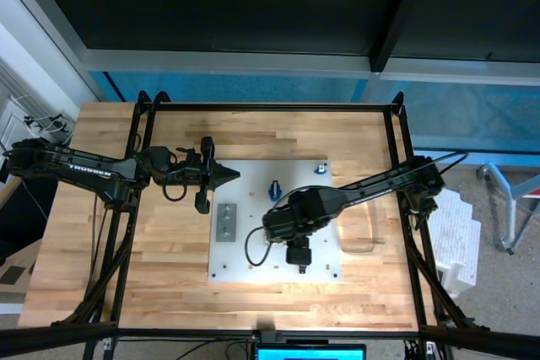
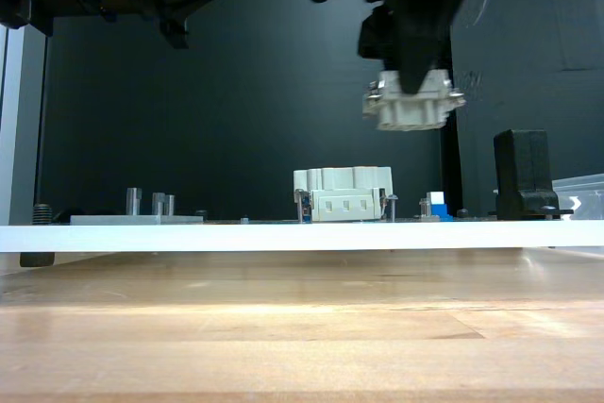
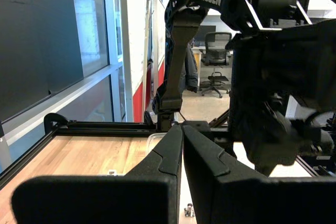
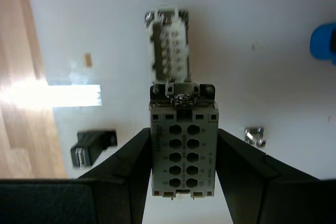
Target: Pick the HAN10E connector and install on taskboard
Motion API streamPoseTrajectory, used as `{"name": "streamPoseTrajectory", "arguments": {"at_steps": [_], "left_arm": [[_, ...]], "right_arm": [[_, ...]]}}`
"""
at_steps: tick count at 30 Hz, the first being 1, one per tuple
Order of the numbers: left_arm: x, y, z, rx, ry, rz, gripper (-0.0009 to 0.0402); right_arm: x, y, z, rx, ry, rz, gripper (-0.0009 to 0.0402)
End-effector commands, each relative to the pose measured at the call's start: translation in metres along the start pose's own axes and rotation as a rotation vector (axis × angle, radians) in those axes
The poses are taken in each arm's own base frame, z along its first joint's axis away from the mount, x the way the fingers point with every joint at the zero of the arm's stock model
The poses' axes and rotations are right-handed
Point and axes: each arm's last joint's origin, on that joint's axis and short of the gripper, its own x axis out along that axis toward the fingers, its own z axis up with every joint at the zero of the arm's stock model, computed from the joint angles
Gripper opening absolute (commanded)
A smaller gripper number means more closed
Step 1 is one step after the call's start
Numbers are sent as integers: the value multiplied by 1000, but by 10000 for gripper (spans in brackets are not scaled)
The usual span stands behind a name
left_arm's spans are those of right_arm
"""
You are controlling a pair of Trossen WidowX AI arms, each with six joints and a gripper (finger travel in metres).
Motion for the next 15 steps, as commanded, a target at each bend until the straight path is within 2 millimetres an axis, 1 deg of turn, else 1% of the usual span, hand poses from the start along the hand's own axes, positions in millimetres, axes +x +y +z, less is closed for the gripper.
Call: {"name": "streamPoseTrajectory", "arguments": {"at_steps": [1,9,15], "left_arm": [[0,0,0,0,0,0,1],[0,0,0,0,0,0,1],[0,0,0,0,0,0,1]], "right_arm": [[4,3,10,-12,2,-2,27],[14,7,31,-26,-2,-1,28],[21,8,40,-32,-2,-2,28]]}}
